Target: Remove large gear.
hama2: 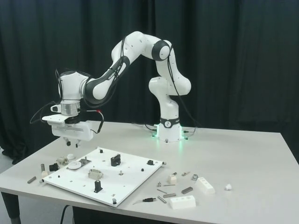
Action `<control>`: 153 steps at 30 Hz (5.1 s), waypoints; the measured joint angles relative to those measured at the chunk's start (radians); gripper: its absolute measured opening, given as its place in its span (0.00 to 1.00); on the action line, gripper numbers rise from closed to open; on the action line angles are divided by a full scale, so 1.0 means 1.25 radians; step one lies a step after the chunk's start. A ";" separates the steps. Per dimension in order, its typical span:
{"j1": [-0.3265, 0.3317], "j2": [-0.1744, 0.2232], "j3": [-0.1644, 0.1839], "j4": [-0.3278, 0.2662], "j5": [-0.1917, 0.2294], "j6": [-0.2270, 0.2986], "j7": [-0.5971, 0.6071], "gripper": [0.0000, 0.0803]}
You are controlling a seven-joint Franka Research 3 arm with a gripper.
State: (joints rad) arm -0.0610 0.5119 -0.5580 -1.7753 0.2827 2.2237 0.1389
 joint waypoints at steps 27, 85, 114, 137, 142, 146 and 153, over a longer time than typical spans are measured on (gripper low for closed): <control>0.000 0.070 0.001 0.001 0.042 0.061 0.000 0.99; -0.018 0.132 0.013 0.001 0.160 0.092 -0.097 1.00; -0.019 0.133 0.010 0.001 0.176 0.097 -0.016 0.41; -0.018 0.132 0.009 0.001 0.170 0.097 0.219 0.41; -0.018 0.132 0.009 0.002 0.169 0.096 0.162 0.41; -0.018 0.132 0.009 0.002 0.169 0.095 0.126 0.41; -0.018 0.132 0.009 0.003 0.170 0.094 0.117 0.41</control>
State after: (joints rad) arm -0.0836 0.6765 -0.5472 -1.7721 0.4949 2.3417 0.2850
